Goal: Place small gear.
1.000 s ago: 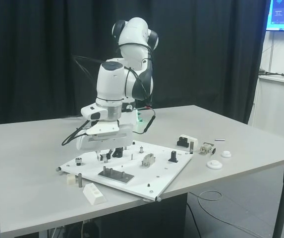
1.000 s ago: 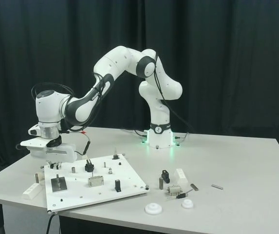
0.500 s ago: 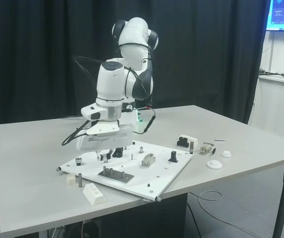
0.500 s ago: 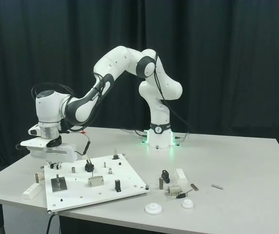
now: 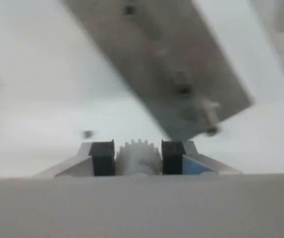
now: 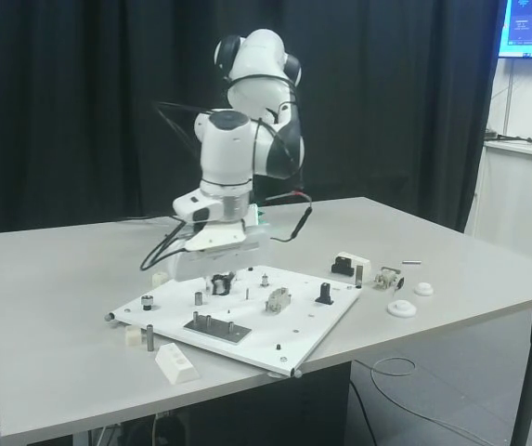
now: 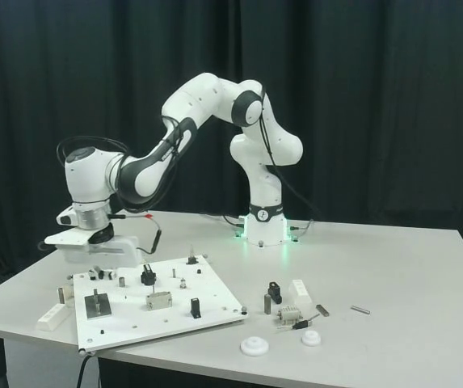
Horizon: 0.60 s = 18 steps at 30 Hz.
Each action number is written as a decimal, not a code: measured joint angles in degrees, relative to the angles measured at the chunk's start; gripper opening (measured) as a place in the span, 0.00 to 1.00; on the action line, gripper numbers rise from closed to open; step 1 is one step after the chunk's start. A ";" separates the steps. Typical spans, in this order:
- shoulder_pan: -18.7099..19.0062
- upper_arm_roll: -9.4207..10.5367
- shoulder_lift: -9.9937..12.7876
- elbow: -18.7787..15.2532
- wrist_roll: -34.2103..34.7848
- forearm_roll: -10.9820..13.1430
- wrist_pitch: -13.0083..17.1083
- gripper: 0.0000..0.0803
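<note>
A small white gear (image 5: 138, 156) with fine teeth sits clamped between the two black pads of my gripper (image 5: 138, 159), which is shut on it. My gripper (image 6: 215, 275) (image 7: 98, 271) hangs a little above the back left part of the white assembly board (image 6: 289, 330) (image 7: 166, 319). A grey plate with upright pegs (image 5: 171, 64) (image 6: 216, 328) (image 7: 98, 306) lies on the board just below and ahead of the fingertips. The gear itself is hidden by the hand in both room views.
The board carries several pegs, black brackets (image 6: 324, 295) and a small metal block (image 6: 277, 300). A white block (image 6: 175, 362) lies off its near corner. Two white discs (image 6: 401, 308) (image 6: 423, 289) and small loose parts (image 6: 386, 278) lie on the grey table (image 6: 52, 307) to the right.
The arm has risen and shifted along the board's back edge, to the right in both room views, carrying its hand higher above the board.
</note>
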 joint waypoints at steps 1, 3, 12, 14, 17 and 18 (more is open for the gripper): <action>0.39 0.00 -0.21 -0.02 0.48 0.03 -0.79 0.25; 1.22 0.01 -0.63 -0.12 1.64 0.10 -2.23 0.25; 6.15 0.28 -2.68 -1.88 8.03 0.79 -6.37 0.25; 7.41 0.51 -3.20 -2.66 9.55 0.99 -6.61 0.25; 9.30 1.02 -4.03 -3.93 11.94 1.12 -6.65 0.25; 9.96 1.19 -4.29 -4.33 12.81 1.13 -6.65 0.25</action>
